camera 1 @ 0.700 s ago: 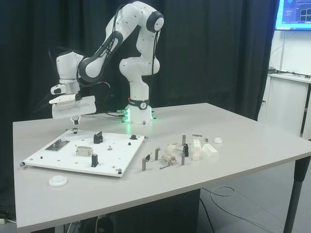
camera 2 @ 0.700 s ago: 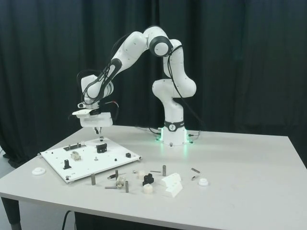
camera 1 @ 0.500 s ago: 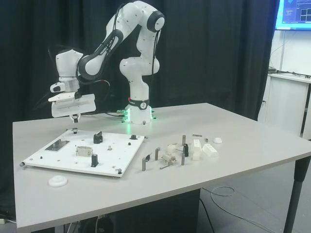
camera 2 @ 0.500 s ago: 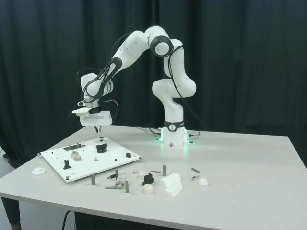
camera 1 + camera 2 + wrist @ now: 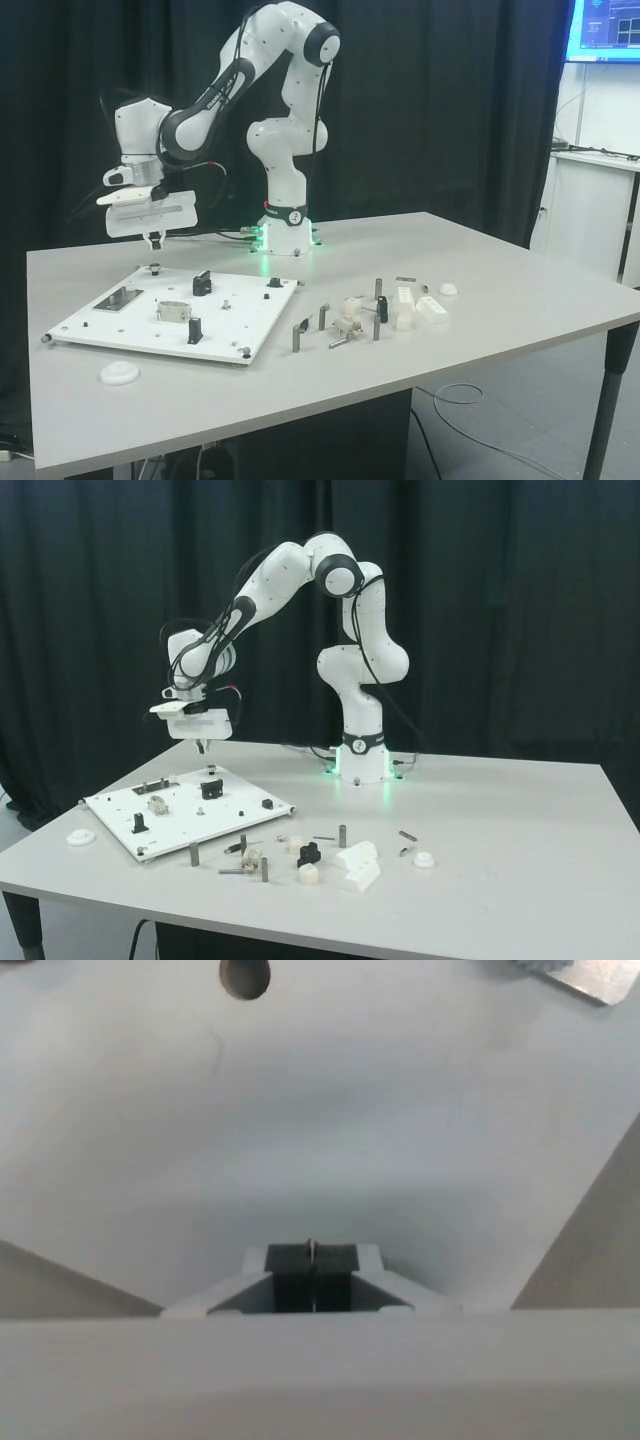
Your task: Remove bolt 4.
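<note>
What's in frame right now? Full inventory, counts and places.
Table: one, grey, carries everything.
Assembly board: one, white, on the table's side below the gripper, with small black and grey fittings standing on it.
Round disc: one, white, on the table in front of the board.
Loose parts pile: several white blocks and grey pins, mid-table beside the board.
Round cap: one, white, just past the pile.
Bolt: one, thin, grey, pinched between the fingertips in the wrist view.
Arm: one, white, base bolted at the back of the table.
Gripper: one, held above the board's far edge, shut on the bolt.
</note>
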Controlling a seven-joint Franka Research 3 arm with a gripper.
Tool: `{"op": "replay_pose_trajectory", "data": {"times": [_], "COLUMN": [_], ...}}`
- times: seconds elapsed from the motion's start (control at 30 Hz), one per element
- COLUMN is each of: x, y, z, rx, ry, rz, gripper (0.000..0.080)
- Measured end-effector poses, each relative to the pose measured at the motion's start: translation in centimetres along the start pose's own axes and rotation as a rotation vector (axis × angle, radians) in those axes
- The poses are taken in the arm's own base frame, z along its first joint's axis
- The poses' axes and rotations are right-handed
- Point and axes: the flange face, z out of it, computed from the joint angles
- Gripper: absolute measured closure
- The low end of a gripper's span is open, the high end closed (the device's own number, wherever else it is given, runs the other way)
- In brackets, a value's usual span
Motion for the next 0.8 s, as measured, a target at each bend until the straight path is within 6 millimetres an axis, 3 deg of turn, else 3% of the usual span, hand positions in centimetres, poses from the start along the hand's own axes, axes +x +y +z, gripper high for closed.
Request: {"op": "replay_pose_trajectory", "data": {"times": [0.13,0.17,0.3,0.33,0.5,0.53,0.8], "x": [0.1,0.1,0.3,0.3,0.6,0.6,0.9], "y": [-0.1,-0.1,-0.1,0.0,0.0,0.1,0.2], "z": [-0.2,-0.2,-0.4,-0.5,-1.0,-1.0,-1.5], "rx": [-0.001,-0.001,-0.002,-0.002,-0.007,-0.008,-0.013], "ry": [0.003,0.004,0.009,0.011,0.019,0.020,0.024], "rz": [0.003,0.004,0.044,0.062,0.134,0.143,0.243], "gripper": [0.0802,0.0646,0.0646,0.0333,0.0333,0.0092,0.0092]}}
